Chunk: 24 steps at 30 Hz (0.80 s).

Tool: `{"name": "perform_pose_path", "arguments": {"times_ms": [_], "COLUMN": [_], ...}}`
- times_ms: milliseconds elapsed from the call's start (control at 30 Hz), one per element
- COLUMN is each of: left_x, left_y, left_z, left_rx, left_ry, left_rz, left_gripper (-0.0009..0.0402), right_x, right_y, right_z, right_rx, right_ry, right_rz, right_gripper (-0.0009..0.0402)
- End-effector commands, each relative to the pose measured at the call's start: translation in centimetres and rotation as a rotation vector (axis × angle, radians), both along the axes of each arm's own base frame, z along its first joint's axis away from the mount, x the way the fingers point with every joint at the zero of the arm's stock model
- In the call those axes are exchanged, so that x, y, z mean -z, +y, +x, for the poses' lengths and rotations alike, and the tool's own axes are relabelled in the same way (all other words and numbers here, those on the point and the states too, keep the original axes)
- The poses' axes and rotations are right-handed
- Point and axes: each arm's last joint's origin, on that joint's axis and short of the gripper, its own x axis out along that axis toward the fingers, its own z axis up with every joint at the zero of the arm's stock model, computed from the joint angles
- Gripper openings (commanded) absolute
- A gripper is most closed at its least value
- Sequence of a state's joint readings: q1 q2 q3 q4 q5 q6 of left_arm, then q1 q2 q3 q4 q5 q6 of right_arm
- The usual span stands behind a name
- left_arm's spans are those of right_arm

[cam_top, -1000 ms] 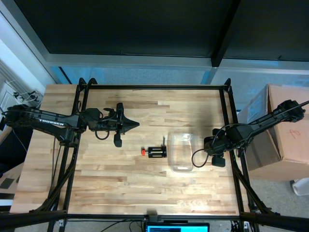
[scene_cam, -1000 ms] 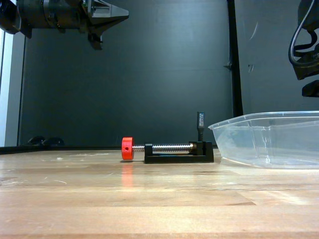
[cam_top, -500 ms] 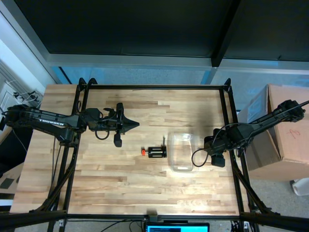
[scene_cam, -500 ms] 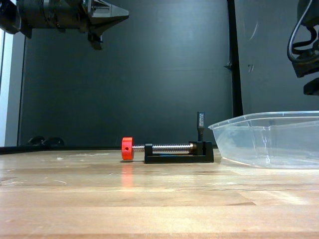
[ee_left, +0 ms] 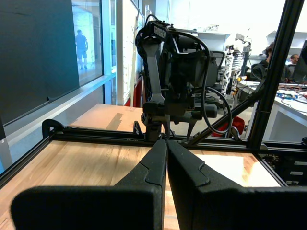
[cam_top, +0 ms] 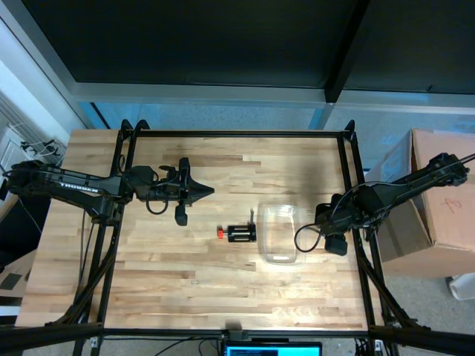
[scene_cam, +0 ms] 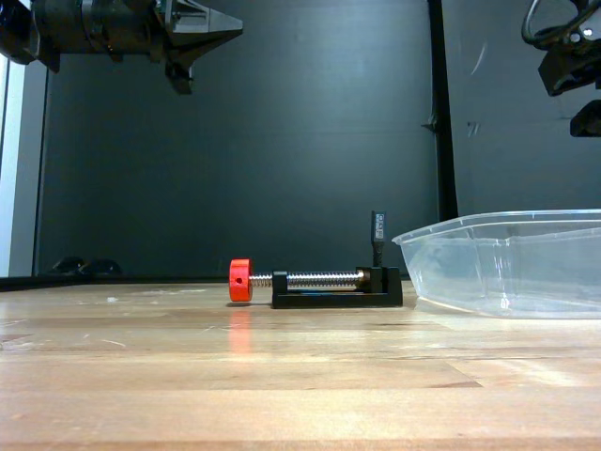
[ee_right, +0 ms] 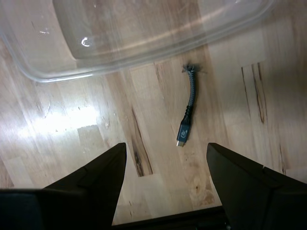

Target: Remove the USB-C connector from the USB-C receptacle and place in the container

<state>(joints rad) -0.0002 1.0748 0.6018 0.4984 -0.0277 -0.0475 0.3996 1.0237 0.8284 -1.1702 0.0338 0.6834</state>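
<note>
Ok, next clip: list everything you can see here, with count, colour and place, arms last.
USB-C connector: 1, dark with a short braided lead, lying free on the table just outside the container, clear of its seat.
USB-C receptacle: 1, black with a pale label, upright in the clamp.
Clamp: 1, black with silver screw and red knob, left of the container.
Container: 1, clear plastic, mid-table.
Table: 1, light wood.
Frame: 1, black, around the table.
Cardboard box: 1, brown, beyond the table's right edge.
Left gripper: 1, black, shut, raised over the table's left half.
Right gripper: 1, black, open, raised right of the container, over the connector.
</note>
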Motion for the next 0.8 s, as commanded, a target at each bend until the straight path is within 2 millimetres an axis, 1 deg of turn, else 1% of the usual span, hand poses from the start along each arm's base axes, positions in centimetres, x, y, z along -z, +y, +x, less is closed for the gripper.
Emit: {"name": "perform_pose_path", "arguments": {"times_ms": [33, 133, 267, 433, 600, 800], "left_x": [0.0, 0.0, 0.0, 0.0, 0.0, 0.0], "left_y": [0.0, 0.0, 0.0, 0.0, 0.0, 0.0], "left_z": [0.0, 0.0, 0.0, 0.0, 0.0, 0.0], "left_rx": [0.000, 0.000, 0.000, 0.000, 0.000, 0.000], "left_ry": [0.000, 0.000, 0.000, 0.000, 0.000, 0.000], "left_rz": [0.000, 0.000, 0.000, 0.000, 0.000, 0.000], "left_gripper": [0.0000, 0.0000, 0.0000, 0.0000, 0.0000, 0.0000], "right_x": [0.1, 0.5, 1.3, 2.0, 2.5, 4.7], "right_y": [0.0, 0.0, 0.3, 0.1, -0.9, -1.1], "right_z": [0.1, 0.6, 1.7, 3.0, 3.7, 3.8], "right_rx": [-0.007, -0.038, -0.089, -0.131, -0.152, -0.185], "right_ry": [-0.002, -0.006, -0.006, 0.002, -0.012, -0.007], "right_rz": [-0.018, -0.096, -0.163, -0.177, -0.166, -0.138], "right_gripper": [0.0226, 0.0223, 0.0224, 0.0224, 0.0224, 0.0224]}}
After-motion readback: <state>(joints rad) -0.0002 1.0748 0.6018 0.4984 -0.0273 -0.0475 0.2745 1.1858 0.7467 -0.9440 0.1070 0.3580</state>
